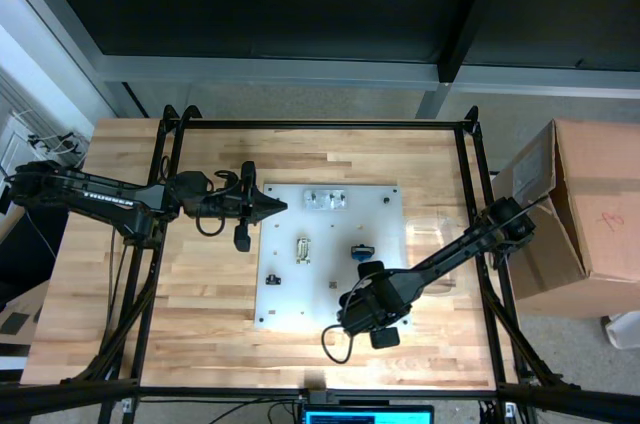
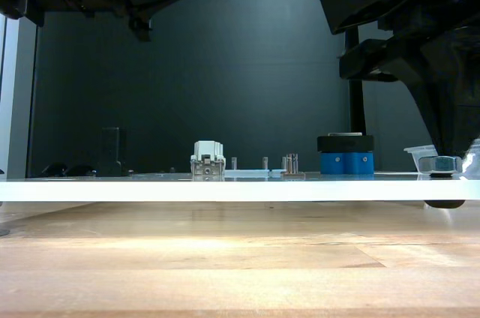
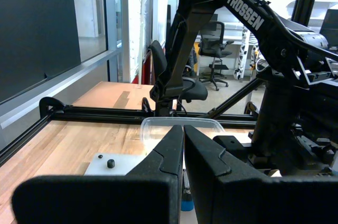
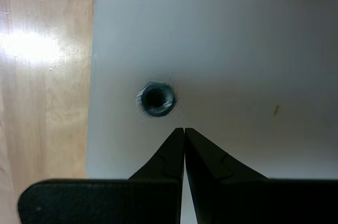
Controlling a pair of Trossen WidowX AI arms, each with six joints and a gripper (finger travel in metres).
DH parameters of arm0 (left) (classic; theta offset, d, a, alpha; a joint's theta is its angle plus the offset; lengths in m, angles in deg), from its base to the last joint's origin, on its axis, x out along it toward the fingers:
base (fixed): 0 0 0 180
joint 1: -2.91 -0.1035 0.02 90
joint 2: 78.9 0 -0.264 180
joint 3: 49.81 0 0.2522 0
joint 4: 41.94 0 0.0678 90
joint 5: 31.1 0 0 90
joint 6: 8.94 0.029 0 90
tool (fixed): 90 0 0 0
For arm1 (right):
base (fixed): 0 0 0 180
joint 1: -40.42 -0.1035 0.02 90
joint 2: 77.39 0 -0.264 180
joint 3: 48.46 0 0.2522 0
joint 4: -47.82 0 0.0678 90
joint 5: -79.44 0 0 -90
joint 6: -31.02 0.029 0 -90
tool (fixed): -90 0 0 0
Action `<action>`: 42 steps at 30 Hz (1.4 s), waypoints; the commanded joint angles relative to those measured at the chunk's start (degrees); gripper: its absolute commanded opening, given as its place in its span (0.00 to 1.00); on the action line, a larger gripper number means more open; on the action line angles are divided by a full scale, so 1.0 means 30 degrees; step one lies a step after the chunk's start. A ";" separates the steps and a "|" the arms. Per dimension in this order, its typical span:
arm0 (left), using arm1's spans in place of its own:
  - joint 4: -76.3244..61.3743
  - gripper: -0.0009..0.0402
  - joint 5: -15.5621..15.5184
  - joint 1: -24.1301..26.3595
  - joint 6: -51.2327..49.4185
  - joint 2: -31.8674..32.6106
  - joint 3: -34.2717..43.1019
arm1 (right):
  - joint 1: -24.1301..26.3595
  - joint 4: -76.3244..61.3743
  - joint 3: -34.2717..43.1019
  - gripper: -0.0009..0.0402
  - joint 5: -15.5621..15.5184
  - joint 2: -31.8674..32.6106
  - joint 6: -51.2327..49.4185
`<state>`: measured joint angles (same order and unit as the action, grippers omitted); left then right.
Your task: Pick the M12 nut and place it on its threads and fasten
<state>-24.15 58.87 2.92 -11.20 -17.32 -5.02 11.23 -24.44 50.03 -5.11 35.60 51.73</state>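
right tool (image 4: pixel 184 129) over nut (image 4: pixel 156 99) on stud (image 2: pixel 442 175); left tool (image 3: pixel 184 127) aloft; "trossen" arm (image 3: pixel 243 10)

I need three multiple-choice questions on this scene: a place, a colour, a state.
1. Where is the nut? A: on the board, just beyond the right gripper's tips. B: in the tray. C: on the wood.
2. The block under the black cap is: A: red. B: blue. C: green.
3. The right gripper is: A: wide open. B: shut, empty. C: shut on the nut.
Key: 1A, the right wrist view shows it there, apart from them; whether it is threaded on, cannot tell. 2B, plain in the low view. 3B, fingers meet, nothing between. The left gripper hangs shut above the board's far left edge.
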 commanded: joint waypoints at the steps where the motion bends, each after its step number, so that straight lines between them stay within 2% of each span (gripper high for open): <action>1: -0.0015 0.02 0.0000 0.0000 0.0007 0.0007 0.0000 | 0.0022 0.0415 0.0015 0.02 0.0313 -0.0007 -0.0007; 10: 0.0000 0.02 0.0000 -0.0007 0.0007 0.0007 0.0000 | 0.0015 0.1180 0.0015 0.02 0.0328 0.0284 -0.0007; 12: -0.0007 0.02 0.0000 0.0000 0.0007 0.0007 0.0000 | 0.0007 0.1202 0.0015 0.02 0.0058 0.0306 0.0000; 14: -0.0015 0.02 0.0000 0.0000 0.0007 0.0007 0.0000 | 0.0007 0.1180 0.0015 0.02 -0.1552 0.0291 -0.0080; 16: -0.0007 0.02 0.0000 0.0000 0.0007 0.0007 0.0000 | 0.0007 0.1005 0.0051 0.02 -0.3898 0.0204 -0.0197; 17: 0.0000 0.02 0.0000 -0.0007 0.0007 0.0007 0.0000 | 0.0007 0.0831 0.0080 0.02 -0.4568 0.0189 -0.0197; 18: -0.0007 0.02 0.0000 0.0000 0.0007 0.0007 0.0000 | 0.0000 0.0590 0.0117 0.02 -0.4743 0.0189 -0.0124; 24: 0.0015 0.02 0.0000 0.0000 0.0007 0.0007 0.0000 | -0.0029 0.0044 0.0124 0.02 -0.3191 0.0117 0.0219; 32: -0.0066 0.02 0.0000 0.0000 0.0007 0.0007 0.0000 | -0.0029 0.0058 0.0204 0.02 0.0335 -0.0066 0.1013; 42: -0.0073 0.02 0.0000 0.0000 0.0007 0.0007 -0.0007 | -0.0080 0.0933 -0.0022 0.02 0.0393 -0.0015 0.1020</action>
<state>-24.30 58.87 2.92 -11.18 -17.32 -5.04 11.01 -21.89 50.16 -4.02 35.42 54.74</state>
